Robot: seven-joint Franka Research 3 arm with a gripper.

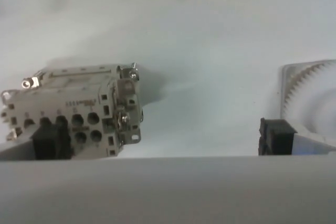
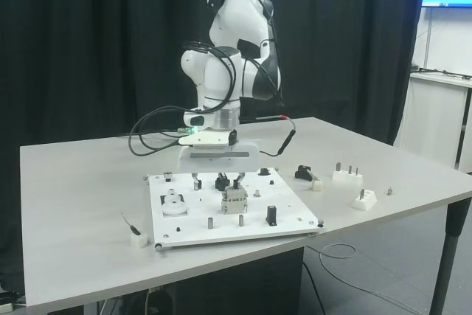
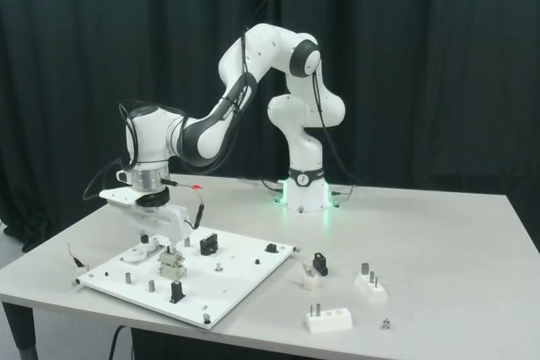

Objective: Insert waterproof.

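Wrist view: gripper (image 1: 163,139) fingers spread wide, nothing held; grey multi-pin waterproof connector (image 1: 79,111) sat beside one fingertip, not between. Room views: connector on white board (image 2: 287,215). Judged step: pre-grasp; next needs centring, then closing.

Two room cameras face the arm (image 2: 228,49) from different sides; wrist camera looks down closely

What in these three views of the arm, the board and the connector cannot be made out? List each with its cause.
- Gripper grip on the connector: both room views show it too small.
- Connector's near edge: wrist view, hidden by a grey blurred band across the picture.
- Gear: wrist view, cut off by the picture's edge.
- Small parts on the board: second room view, too small to identify.
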